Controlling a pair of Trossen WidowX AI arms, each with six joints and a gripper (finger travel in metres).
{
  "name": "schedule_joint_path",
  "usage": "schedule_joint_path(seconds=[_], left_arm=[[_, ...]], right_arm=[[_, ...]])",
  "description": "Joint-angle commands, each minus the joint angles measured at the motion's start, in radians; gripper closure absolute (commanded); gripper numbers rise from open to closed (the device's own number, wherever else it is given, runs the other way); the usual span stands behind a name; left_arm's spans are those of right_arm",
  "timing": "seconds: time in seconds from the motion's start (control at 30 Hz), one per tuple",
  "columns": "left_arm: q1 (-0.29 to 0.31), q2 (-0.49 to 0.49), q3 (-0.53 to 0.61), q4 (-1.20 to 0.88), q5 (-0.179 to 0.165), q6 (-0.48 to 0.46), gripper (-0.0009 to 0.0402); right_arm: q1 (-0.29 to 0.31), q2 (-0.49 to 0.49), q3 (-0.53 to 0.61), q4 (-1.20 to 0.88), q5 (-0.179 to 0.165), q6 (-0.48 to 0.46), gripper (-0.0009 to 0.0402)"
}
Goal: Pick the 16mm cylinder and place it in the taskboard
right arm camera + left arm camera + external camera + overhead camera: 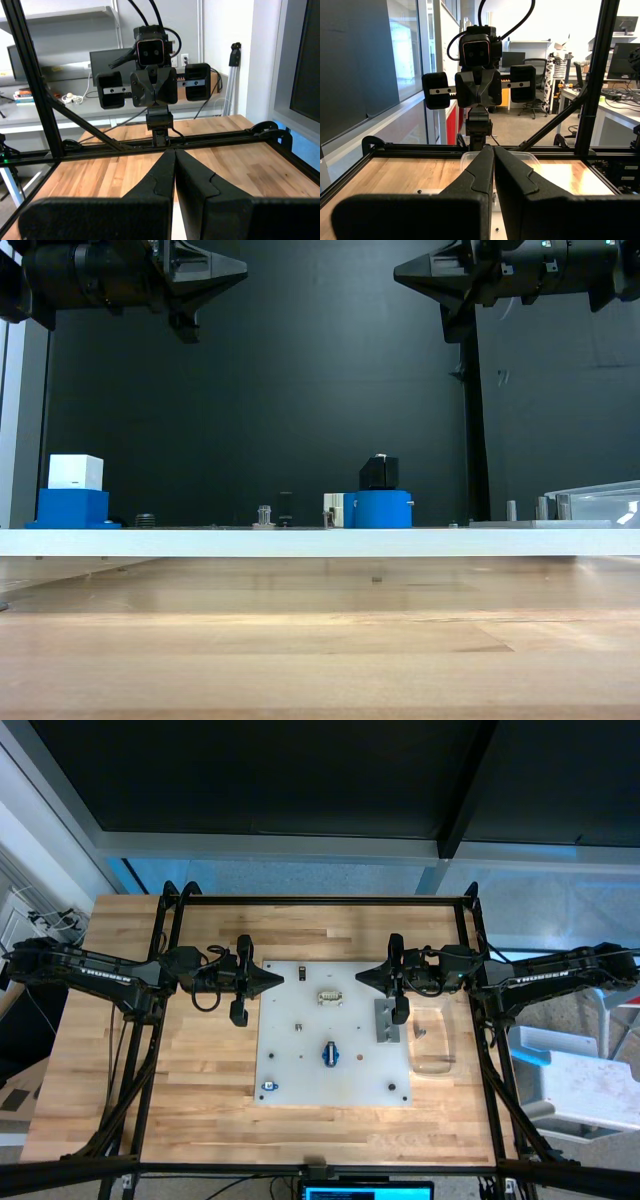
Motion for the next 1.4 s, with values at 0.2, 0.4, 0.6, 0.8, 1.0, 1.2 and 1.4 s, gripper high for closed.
schedule_joint_path(seconds=[0.2,0.4,0.6,0.8,1.0,1.2,1.4], left_arm=[[0.000,0.000,0.000,0.000,0.000,0.000,0.0393],[0.000,0.000,0.000,0.000,0.000,0.000,0.0393],[0.000,0.000,0.000,0.000,0.000,0.000,0.0393],[0.000,0.000,0.000,0.000,0.000,0.000,0.0393],[0.000,0.000,0.000,0.000,0.000,0.000,0.0393],[0.000,0.000,0.000,0.000,0.000,0.000,0.0393],[0.000,0.000,0.000,0.000,0.000,0.000,0.0393]], right_arm=[[0.002,-0.002,0.169,-0.415,-0.003,-0.003,0.0393],[0.004,-0.002,0.278,-0.713,-0.003,-0.003,0.0393],[0.006,-0.002,0.346,-0.953,-0.003,0.006,0.0393],[0.009,-0.002,0.378,-1.120,0.000,0.047,0.0393],[0.011,0.003,0.418,-1.297,-0.002,0.056,0.0393],[0.013,0.028,0.467,-1.463,-0.001,0.072,0.0393],[0.019,0.055,0.480,-1.587,-0.002,0.094,0.0393]])
